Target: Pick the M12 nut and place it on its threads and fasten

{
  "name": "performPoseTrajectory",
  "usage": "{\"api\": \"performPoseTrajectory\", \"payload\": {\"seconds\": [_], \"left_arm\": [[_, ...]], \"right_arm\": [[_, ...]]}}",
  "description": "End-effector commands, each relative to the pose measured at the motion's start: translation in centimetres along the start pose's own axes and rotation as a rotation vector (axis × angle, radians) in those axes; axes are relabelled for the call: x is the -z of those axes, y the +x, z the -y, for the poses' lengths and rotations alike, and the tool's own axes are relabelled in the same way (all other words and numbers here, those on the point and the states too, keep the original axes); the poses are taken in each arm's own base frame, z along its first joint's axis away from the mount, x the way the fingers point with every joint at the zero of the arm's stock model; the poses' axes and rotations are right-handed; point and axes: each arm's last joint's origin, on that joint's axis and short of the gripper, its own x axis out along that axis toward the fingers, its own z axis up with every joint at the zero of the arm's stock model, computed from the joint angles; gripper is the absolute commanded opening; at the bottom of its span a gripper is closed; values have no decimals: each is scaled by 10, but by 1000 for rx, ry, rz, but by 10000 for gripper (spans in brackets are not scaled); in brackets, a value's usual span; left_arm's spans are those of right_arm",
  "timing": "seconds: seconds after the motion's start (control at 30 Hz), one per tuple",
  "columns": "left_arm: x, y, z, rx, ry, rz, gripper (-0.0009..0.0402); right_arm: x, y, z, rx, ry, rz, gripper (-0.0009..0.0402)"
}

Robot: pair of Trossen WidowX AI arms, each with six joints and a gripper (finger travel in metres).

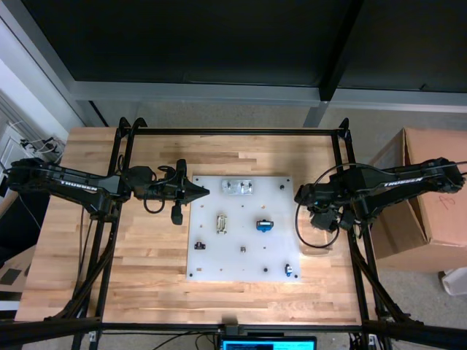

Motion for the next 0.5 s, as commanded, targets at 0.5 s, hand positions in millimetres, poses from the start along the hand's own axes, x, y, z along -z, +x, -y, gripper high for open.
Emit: {"api": "performPoseTrajectory", "payload": {"seconds": [0.5], "left_arm": [[0,0,0,0,0,0,0]], "right_arm": [[-10,33,-19,-98,-13,-91,184]]}}
